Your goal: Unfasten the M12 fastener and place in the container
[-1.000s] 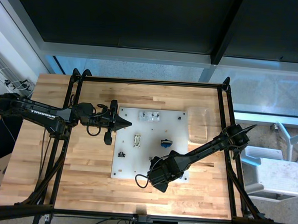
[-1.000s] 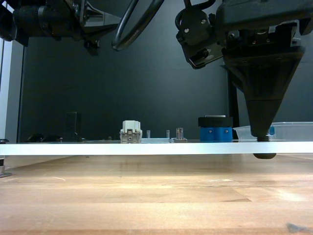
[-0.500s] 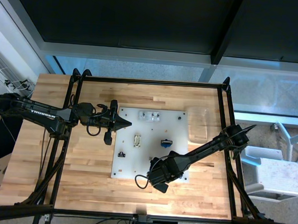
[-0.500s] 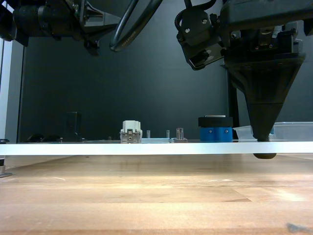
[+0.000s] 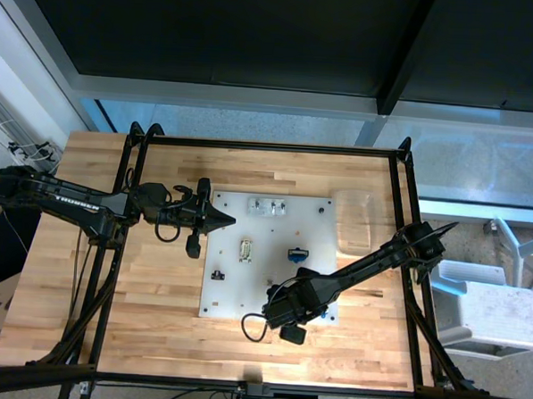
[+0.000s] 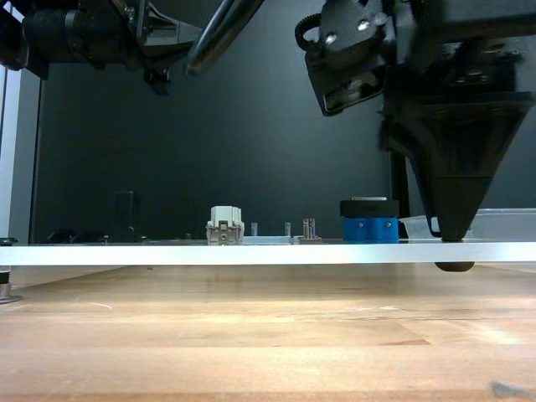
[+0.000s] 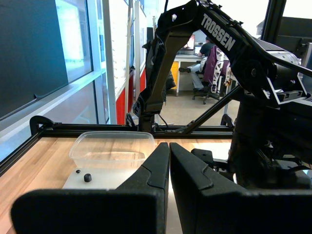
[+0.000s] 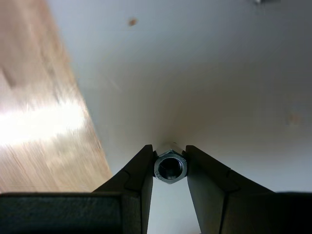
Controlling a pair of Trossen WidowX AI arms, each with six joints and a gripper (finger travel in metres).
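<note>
The right hand (image 8: 168,150) is clamping the M12 nut (image 8: 169,168). Its two fingers (image 8: 141,170) are pressing on opposite flats of the silver hex, directly above the white board (image 5: 264,253). In the high view this hand (image 5: 289,311) is pointing down at the board's 5 o'clock corner. In the low view its tip (image 6: 452,236) is sitting at board level, in front of the clear container (image 6: 502,222). The fingers are hiding the stud, so I cannot tell whether the nut is on its stud.

The container (image 5: 357,220) is standing on the table (image 5: 152,336) just beside the board's 2 o'clock corner, well apart from the nut.

The left hand (image 5: 222,220) is hovering at the board's 9 o'clock edge. Its fingers (image 7: 156,161) are lying together with nothing between them.
</note>
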